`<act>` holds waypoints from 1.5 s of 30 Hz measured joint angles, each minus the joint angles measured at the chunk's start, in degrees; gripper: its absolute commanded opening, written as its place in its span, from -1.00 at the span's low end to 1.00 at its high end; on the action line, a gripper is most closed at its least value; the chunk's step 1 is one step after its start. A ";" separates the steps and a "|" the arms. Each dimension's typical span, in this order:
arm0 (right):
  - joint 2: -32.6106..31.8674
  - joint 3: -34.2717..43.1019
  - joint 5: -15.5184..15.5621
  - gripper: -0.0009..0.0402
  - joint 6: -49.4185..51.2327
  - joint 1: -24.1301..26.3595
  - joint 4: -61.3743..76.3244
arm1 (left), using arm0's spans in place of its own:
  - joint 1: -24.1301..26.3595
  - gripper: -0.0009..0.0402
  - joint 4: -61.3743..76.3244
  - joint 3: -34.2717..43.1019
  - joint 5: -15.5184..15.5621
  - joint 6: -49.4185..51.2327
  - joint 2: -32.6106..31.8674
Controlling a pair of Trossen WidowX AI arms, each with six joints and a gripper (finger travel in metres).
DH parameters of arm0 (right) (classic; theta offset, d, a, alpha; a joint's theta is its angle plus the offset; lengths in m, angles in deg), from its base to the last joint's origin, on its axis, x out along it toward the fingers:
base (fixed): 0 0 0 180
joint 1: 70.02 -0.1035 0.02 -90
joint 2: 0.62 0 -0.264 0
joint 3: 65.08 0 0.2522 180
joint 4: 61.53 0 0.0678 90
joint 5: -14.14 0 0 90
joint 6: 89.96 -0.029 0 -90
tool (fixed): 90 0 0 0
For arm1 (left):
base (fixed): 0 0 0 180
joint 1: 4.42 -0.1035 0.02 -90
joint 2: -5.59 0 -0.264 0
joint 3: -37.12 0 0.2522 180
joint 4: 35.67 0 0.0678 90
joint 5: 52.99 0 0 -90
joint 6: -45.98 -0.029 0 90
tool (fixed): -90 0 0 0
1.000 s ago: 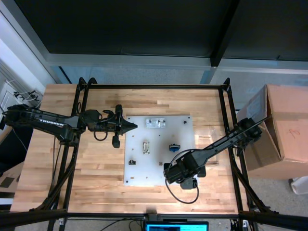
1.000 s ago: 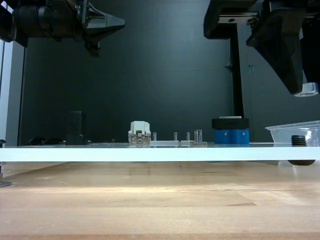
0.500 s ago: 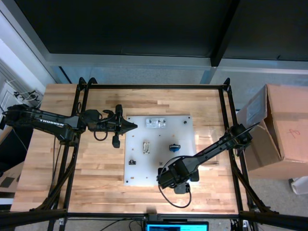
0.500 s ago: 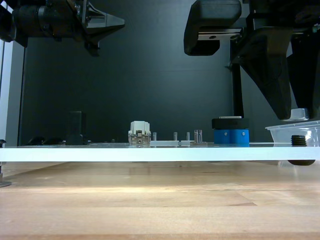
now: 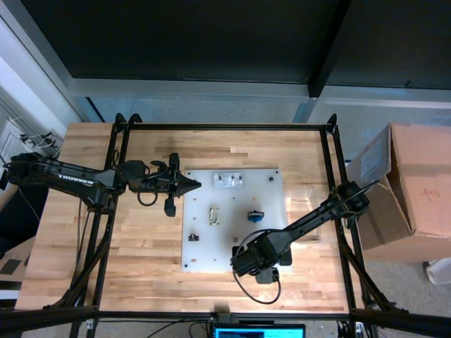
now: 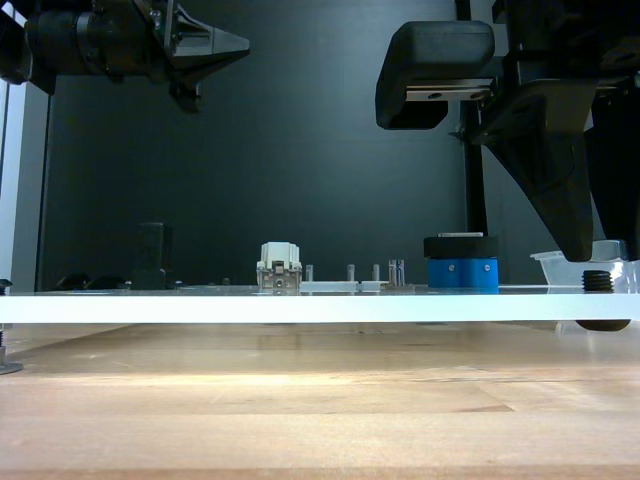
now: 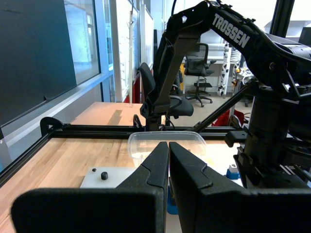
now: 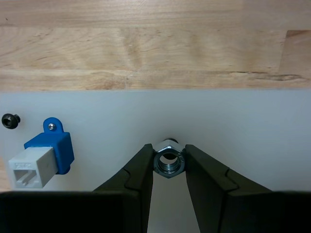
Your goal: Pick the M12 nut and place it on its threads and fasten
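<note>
Right hand (image 8: 168, 147) pinches the nut (image 8: 168, 163) over the board's (image 5: 201, 258) near right edge, bare stud (image 6: 598, 281) just below, rightward; left hand (image 5: 195, 184), pressed together, over its far left edge.

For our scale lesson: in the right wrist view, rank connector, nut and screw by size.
Connector
nut, held in the right gripper over the board
screw
Left gripper hangs shut at the board's left edge.
</note>
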 measured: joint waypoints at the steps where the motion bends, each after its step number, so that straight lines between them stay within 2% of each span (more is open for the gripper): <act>1: 0.00 -0.02 0.00 -0.84 -0.04 0.00 -0.20 | 0.00 -0.96 0.00 0.00 0.02 0.00 0.00; 40: 0.26 -2.82 0.20 -0.84 -0.24 0.66 -3.41 | 0.00 -0.96 0.00 0.02 0.00 0.00 0.00; 45: 0.50 -4.00 0.24 -0.84 -3.96 0.76 -4.96 | 0.00 -0.96 0.00 0.00 0.00 0.00 0.00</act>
